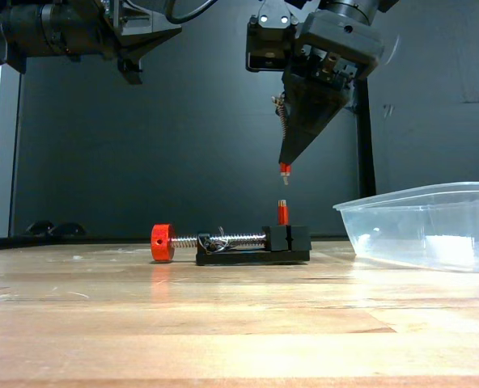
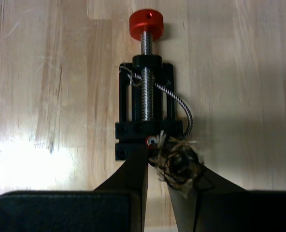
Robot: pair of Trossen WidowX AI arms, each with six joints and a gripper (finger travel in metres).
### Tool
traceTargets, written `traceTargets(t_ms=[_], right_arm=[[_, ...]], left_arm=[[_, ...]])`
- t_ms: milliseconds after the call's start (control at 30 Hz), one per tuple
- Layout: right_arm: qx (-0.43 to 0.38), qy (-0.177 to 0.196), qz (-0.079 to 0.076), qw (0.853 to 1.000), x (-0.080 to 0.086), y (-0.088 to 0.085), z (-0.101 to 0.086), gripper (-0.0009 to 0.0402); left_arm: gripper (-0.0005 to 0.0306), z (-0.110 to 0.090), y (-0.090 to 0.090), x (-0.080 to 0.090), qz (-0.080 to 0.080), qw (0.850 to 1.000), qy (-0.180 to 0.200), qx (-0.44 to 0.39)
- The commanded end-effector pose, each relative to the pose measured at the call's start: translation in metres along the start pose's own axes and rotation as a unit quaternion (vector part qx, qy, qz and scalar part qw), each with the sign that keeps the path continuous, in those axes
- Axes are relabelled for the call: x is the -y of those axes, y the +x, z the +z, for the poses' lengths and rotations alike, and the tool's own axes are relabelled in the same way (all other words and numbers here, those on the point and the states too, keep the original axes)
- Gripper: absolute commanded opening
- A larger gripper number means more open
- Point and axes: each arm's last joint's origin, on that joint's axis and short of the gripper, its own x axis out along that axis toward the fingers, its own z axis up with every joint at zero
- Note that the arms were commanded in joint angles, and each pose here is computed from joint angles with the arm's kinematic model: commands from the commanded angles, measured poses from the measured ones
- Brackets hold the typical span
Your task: Pick the RCA connector and install on taskboard
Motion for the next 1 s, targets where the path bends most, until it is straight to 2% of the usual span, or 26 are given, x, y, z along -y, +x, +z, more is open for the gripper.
traceTargets(t_ms=[33,1000], right_arm=[[-0.004,-0.003,-0.001,1.000,0.000,0.005,0.000,0.0006],[-0.006,0.001,-0.002,1.000,0.000,0.015,-0.002,0.0006]], left_arm=[[0.0000,0.000,0.000,0.000,0.000,1.000,0.000,0.000],[0.0000,0.000,0.000,0.000,0.000,1.000,0.000,0.000]])
